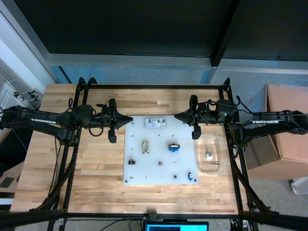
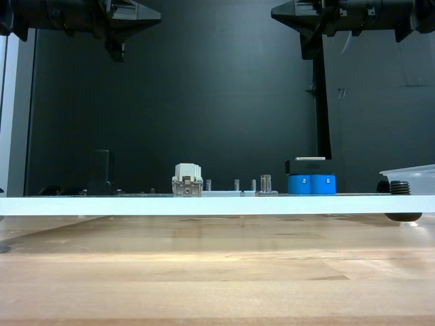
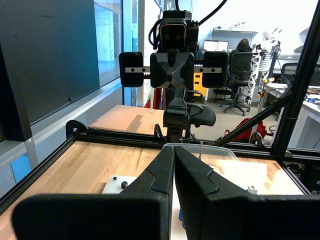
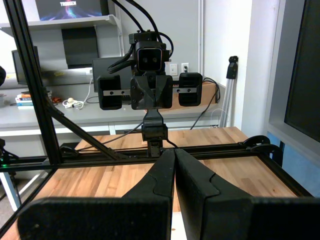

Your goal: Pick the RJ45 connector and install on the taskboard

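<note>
While the left gripper (image 1: 129, 119) and the right gripper (image 1: 178, 115) hang high over the table (image 1: 96, 173), the RJ45 connector (image 1: 209, 155) lies free in the clear tray (image 1: 215, 168). The tray sits just beside the white taskboard (image 1: 137, 173). The connector looks like a tiny pale, greyish block, and it is too small to tell more. It is far below the right gripper, back behind its fingertips and on their near side. No finger touches it.

The right gripper's two black fingers (image 4: 200, 185) are pressed tight together with nothing between them. Their tips reach just over the far part of the taskboard. The left gripper is the same. Its fingers (image 3: 150, 185) are squeezed together and hold nothing. Its tips point at the right gripper's tips, with a wide gap between them. Under that gap, on the taskboard, sits a silver part (image 1: 155, 123). On the near side of both sets of tips sit a pale plug (image 1: 145, 147) and a blue block (image 1: 173, 147).
</note>
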`<action>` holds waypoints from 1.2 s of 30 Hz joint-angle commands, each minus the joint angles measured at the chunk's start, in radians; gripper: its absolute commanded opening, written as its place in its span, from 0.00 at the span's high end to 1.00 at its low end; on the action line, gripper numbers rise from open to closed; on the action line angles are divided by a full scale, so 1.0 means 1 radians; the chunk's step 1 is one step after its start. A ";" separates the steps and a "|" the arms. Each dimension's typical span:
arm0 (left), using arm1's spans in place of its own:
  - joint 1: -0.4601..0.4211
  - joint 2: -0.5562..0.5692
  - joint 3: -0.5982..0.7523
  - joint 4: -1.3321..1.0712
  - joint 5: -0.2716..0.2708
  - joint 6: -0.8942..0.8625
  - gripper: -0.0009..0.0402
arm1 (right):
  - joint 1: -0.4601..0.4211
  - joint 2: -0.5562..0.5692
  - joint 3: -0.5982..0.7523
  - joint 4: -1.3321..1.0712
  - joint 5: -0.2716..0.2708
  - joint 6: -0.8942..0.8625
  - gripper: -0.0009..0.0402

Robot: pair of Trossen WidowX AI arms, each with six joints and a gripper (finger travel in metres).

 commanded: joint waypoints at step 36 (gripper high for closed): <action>0.000 0.000 0.000 0.000 0.000 0.000 0.98 | 0.227 0.000 0.155 -0.647 0.124 0.048 0.98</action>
